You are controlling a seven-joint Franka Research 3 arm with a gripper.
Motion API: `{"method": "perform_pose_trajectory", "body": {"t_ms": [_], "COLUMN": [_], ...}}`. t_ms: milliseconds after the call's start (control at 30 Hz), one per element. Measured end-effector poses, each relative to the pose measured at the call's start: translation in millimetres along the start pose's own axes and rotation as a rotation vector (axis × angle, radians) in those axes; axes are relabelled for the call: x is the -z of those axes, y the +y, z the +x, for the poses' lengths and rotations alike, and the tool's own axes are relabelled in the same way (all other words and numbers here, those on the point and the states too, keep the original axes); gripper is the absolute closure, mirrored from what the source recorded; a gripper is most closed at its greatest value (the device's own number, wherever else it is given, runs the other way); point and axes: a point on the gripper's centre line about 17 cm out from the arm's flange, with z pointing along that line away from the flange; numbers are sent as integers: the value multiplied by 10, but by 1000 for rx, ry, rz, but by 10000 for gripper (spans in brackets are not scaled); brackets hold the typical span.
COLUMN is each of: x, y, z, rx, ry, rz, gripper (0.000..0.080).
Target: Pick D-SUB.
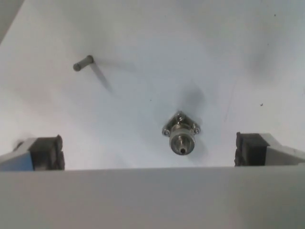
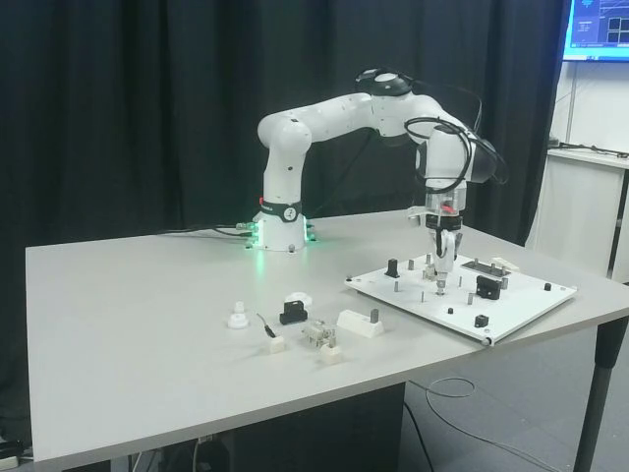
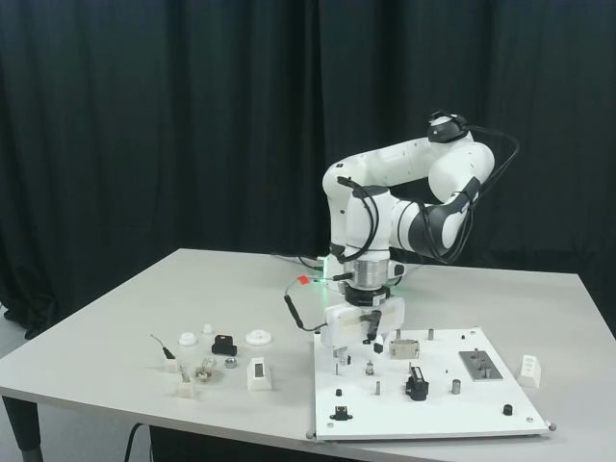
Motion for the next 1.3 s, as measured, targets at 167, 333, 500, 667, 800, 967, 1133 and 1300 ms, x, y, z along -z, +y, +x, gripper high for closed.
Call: {"method": "perform_pose_trajectory", "body": {"t_ms": [167,333,500,667,800,967,1133,1300], "x": [5,15,40,69,91,122,177,243], "y": [1,-15,-46,-97,-161,-247,-346,-452], "z": [-14,-6,23,70,125,246,424,651], "rx": [9,21,39,59,82,114,152,181], "ry": [1,7,17,33,52,89,139,191], "rz": [1,5,11,23,37,49,56,59], "gripper": [3,3,3,3,3,3,3,3]}}
